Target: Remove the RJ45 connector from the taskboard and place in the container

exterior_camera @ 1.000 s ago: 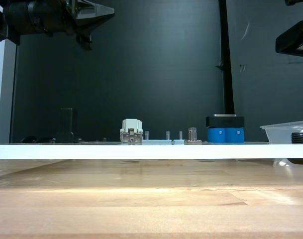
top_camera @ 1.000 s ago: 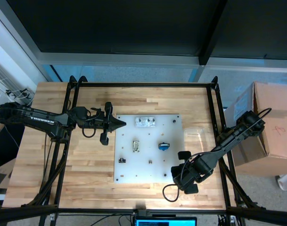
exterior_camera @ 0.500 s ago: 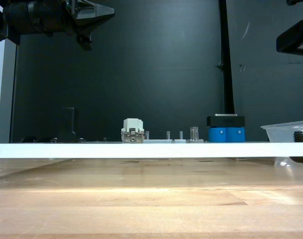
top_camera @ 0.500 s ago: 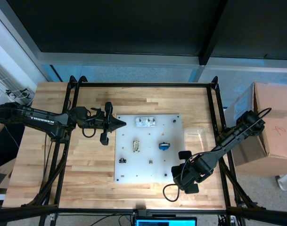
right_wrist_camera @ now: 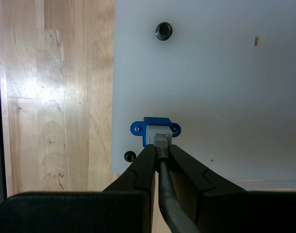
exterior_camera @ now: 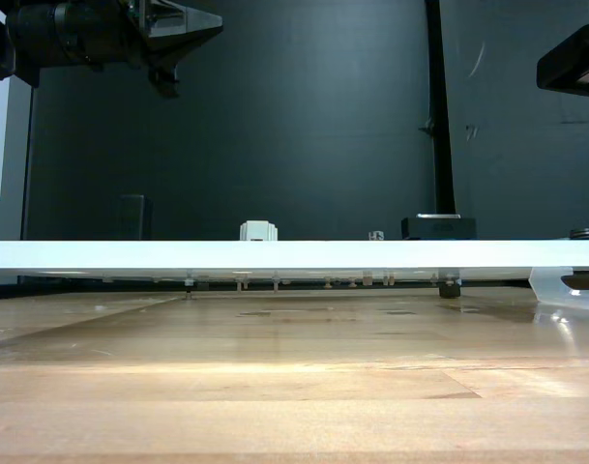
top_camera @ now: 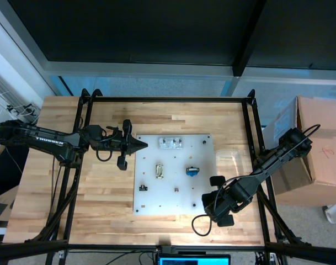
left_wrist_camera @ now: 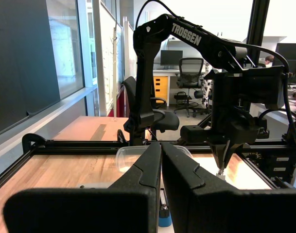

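Nearest the table's front edge, the right gripper (top_camera: 207, 205) points down over the near right corner of the white taskboard (top_camera: 162, 201), and from above it hides what it holds. Its own wrist camera shows this: the fingers (right_wrist_camera: 144, 162) are clamped on the rear of the RJ45 connector (right_wrist_camera: 161, 141), with the grey cable (right_wrist_camera: 163, 194) trailing back between them. The connector's front end sits in the blue socket (right_wrist_camera: 155, 129) directly ahead of the fingertips; how deep it sits cannot be told. Only the low view shows the taskboard (exterior_camera: 275, 254) with its near edge standing above the table (exterior_camera: 275, 387), a dark gap and small studs beneath it. Beyond the right gripper, on its arm's side, the clear container (top_camera: 234, 157) lies just beside the board. Farther off, the left gripper (top_camera: 141, 144) hovers high over the board's far left edge. Its wrist view shows its fingers (left_wrist_camera: 148, 167) pressed together with nothing between them, and the container ahead of them.
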`<state>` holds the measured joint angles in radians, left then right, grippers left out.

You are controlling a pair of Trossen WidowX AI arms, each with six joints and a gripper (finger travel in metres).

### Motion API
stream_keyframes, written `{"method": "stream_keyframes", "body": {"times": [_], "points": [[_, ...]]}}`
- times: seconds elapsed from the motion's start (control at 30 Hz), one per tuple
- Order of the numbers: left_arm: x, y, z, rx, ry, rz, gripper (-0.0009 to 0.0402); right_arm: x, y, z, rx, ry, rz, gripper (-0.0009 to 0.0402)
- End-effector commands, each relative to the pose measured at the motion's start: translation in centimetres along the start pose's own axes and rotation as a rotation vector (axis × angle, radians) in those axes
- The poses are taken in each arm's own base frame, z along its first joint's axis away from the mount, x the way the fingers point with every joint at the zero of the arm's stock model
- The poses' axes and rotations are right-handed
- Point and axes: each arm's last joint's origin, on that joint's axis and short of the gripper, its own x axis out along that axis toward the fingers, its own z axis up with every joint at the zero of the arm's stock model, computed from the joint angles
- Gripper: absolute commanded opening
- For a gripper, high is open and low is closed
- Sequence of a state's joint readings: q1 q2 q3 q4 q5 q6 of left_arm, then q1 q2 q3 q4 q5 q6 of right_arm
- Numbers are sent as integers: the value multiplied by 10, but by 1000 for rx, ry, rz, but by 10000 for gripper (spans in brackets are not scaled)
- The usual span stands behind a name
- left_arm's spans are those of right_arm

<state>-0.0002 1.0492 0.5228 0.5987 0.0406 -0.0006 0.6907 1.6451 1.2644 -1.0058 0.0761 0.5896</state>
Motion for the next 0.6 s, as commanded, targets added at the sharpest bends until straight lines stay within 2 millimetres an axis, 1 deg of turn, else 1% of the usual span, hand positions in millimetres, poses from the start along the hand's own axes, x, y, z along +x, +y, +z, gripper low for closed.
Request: {"method": "stream_keyframes", "body": {"times": [0.03,0.27,0.6], "points": [[0,0,0,0,0,0,0,-1,0,0,1,-4,1,0],[0,0,0,0,0,0,0,1,0,0,1,-2,-1,0],[0,0,0,0,0,0,0,12,0,-2,7,-21,13,0]]}}
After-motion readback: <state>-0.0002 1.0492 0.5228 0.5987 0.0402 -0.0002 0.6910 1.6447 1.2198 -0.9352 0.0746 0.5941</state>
